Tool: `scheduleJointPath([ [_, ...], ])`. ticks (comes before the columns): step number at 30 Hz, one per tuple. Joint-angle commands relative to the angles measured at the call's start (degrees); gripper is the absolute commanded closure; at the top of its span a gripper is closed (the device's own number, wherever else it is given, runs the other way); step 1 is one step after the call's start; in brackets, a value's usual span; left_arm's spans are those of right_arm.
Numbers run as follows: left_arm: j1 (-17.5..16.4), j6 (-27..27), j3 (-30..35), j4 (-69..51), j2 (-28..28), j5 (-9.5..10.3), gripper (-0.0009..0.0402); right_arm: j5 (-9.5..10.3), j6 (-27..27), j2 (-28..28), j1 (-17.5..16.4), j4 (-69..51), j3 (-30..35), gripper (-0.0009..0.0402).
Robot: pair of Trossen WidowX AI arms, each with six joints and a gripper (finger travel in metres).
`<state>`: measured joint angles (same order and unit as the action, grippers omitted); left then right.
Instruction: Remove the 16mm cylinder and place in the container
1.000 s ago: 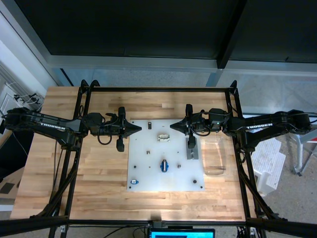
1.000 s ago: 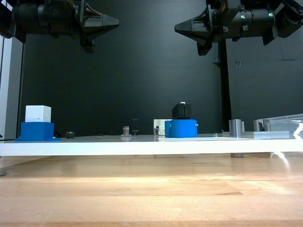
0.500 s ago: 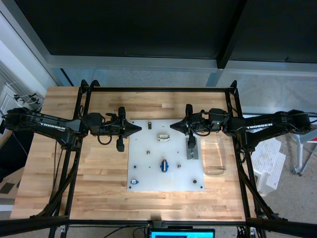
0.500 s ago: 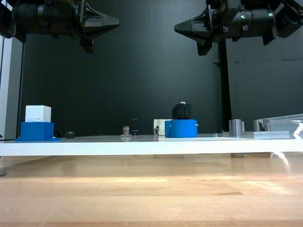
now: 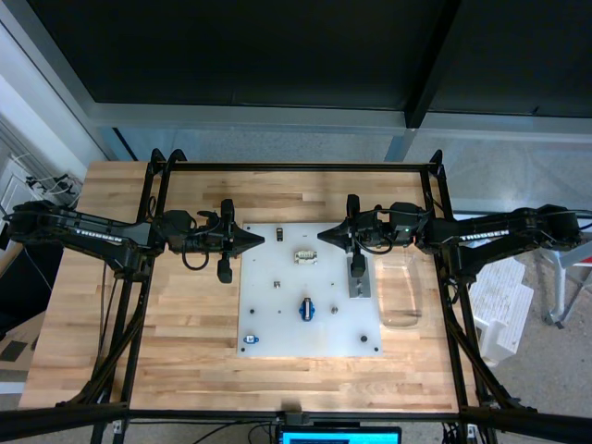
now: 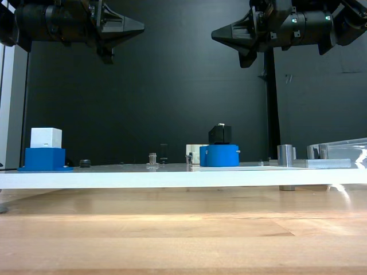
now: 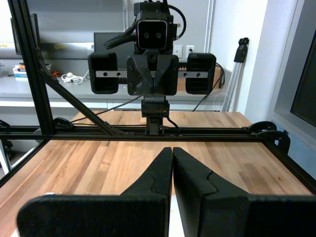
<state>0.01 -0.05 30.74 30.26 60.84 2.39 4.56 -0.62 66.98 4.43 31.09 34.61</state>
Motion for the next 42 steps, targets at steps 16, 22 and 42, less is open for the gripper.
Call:
scheduleJointPath([
  [16,0.0,0.0,0.02,0.0,0.02,0.0,0.0393,-3.78,-2.38,0.0,-8.37,-42.8,13.07,0.0393],
  [22,0.0,0.0,0.02,0.0,0.02,0.0,0.0393,-6.54,-4.11,1.11,-11.98,-54.49,17.59,0.0393],
  [42,0.0,0.0,0.02,0.02,0.02,0.0,0.0393,-8.04,-7.02,18.84,-20.96,-80.0,36.13,0.0335],
])
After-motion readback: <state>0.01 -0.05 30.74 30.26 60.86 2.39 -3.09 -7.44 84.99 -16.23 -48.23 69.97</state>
